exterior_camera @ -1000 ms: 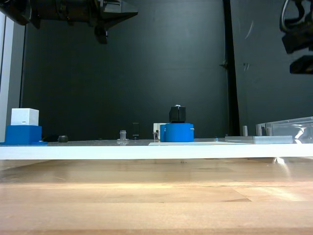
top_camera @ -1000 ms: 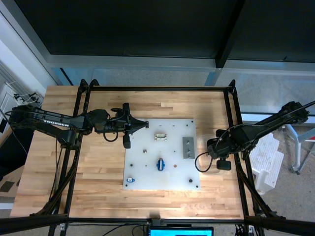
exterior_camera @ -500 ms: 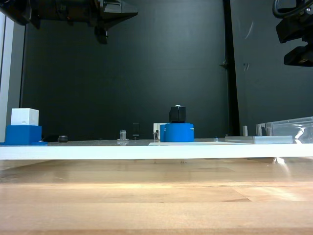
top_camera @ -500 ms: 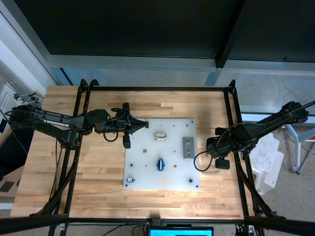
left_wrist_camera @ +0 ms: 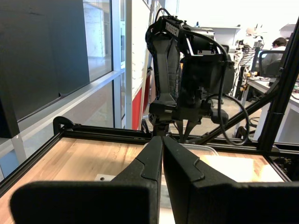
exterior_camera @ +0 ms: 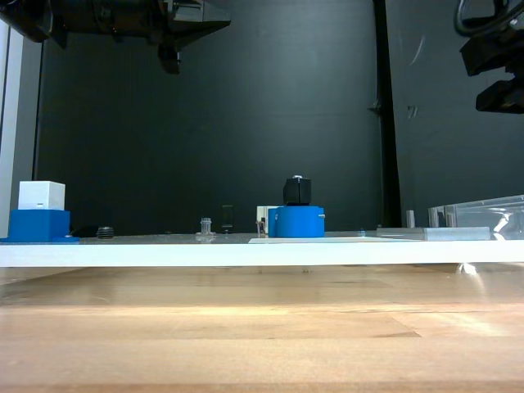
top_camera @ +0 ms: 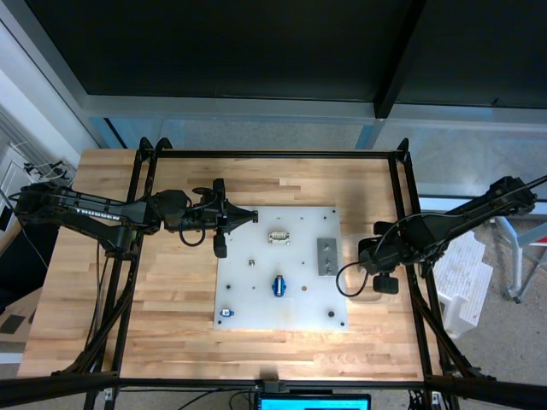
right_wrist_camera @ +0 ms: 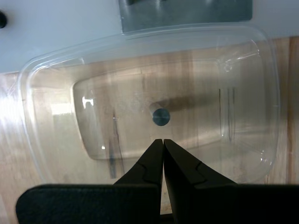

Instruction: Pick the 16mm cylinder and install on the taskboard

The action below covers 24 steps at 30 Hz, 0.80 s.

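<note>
The 16mm cylinder (right_wrist_camera: 161, 116) is a small dark grey round peg standing on end on the floor of a clear plastic tray (right_wrist_camera: 56, 74). My right gripper (right_wrist_camera: 163, 140) hangs above the tray with its tips just short of the peg, shut with nothing held. The white taskboard (top_camera: 256, 290) lies in the middle of the table, carrying a grey block (top_camera: 326, 255), a blue fitting (top_camera: 278, 285) and a silver connector (top_camera: 278, 237). My left gripper (top_camera: 249, 215) hovers high over the board's far left edge, shut and empty, pointing toward the right arm.
The clear tray (exterior_camera: 491, 211) lies just off the board's right edge, beside the grey block (right_wrist_camera: 182, 11). A blue-and-white block (exterior_camera: 38, 214) stands at the board's near left corner. Black frame rails run around the wooden table (top_camera: 162, 316).
My right gripper has risen a little above the tray and stayed shut. The left arm has not moved.
</note>
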{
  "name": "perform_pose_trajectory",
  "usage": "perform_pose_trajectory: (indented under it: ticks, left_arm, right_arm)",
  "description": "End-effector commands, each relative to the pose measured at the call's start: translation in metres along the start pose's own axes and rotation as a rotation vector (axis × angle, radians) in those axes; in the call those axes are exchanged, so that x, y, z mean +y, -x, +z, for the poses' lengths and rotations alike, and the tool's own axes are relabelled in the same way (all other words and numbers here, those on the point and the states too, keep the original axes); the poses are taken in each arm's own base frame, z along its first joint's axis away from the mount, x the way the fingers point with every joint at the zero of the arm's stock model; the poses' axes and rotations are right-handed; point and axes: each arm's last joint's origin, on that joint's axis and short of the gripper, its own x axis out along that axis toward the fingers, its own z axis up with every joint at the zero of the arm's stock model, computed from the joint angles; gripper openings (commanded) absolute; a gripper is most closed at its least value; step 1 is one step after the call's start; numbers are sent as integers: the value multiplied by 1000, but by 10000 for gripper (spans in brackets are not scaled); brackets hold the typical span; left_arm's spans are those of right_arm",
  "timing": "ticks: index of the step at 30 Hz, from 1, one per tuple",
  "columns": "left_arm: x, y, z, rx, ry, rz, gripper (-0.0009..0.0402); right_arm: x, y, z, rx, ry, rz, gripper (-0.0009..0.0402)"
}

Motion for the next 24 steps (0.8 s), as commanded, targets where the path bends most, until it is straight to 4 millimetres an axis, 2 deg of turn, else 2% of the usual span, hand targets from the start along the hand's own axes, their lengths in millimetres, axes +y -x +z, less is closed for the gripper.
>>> perform_pose_trajectory:
  ticks: [1,8,12,24]
  left_arm:
    - [0,0,0,0,0,0,1]
    - [0,0,0,0,0,0,1]
    - [0,0,0,0,0,0,1]
    - [0,0,0,0,0,0,1]
  right_arm:
    - [-3,-3,4,1,-37,-5,0]
    - [-3,-6,7,-1,-48,-7,2]
    - [-3,-8,6,4,-48,-10,21]
    - [-1,-15,10,5,-53,-41,170]
